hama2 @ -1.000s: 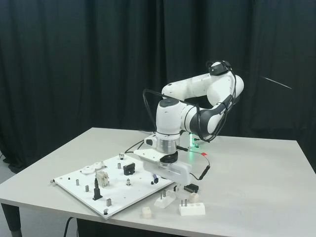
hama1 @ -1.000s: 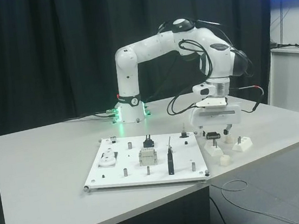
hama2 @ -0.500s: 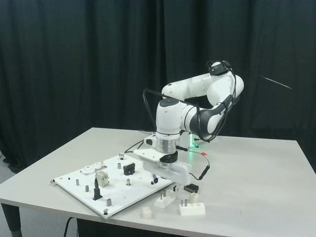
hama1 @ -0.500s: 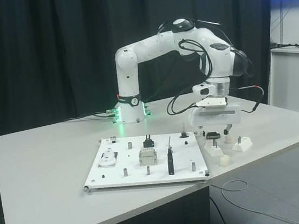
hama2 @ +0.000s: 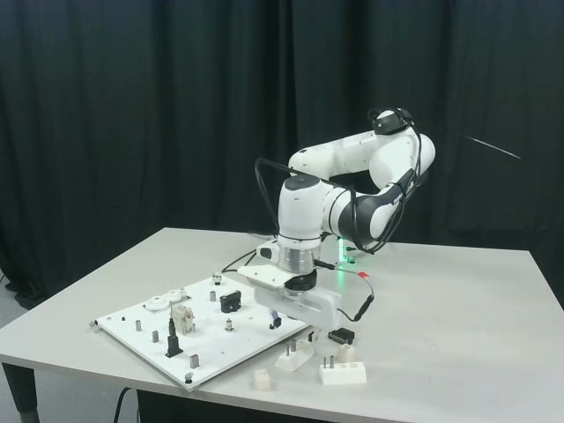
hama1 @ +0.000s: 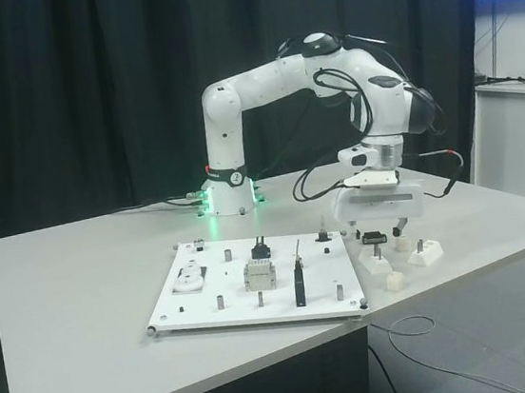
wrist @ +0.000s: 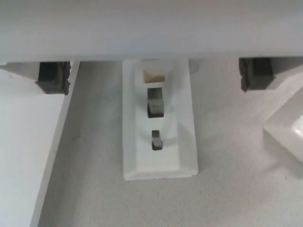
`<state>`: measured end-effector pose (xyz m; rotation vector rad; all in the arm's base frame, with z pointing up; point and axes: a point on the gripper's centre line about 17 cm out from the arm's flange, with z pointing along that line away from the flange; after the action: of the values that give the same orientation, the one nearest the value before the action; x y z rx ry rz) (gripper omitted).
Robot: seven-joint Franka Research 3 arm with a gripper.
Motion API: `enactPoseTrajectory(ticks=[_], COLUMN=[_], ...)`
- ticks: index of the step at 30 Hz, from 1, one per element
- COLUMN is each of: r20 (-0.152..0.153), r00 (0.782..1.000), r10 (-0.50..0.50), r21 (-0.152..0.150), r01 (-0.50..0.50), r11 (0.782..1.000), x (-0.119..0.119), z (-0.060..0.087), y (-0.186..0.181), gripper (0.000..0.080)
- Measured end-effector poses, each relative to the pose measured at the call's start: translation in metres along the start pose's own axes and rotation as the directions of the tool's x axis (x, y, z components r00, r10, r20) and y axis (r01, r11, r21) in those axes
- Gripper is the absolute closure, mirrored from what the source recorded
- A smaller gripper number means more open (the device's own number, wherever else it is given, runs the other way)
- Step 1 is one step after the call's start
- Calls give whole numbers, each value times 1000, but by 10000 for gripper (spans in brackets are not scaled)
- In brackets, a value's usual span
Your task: Pick square peg 2.
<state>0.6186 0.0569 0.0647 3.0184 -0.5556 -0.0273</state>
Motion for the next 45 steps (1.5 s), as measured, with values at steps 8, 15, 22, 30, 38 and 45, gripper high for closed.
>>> enactPoseTrajectory(ticks=[8,15,22,30,38,45], r20=[-4,-15,-35,-56,-61,-60], r00=[1000,1000,999,998,997,997], r10=[1,4,15,32,48,49], r21=[2,10,13,12,21,24], r01=[-1,-4,-15,-32,-47,-48], r11=[1000,1000,1000,999,999,999], x=[1,3,8,12,13,12], z=[1,4,9,14,18,22], y=[-1,-4,-5,-1,-1,-3], gripper=[3,3,3,3,3,3])
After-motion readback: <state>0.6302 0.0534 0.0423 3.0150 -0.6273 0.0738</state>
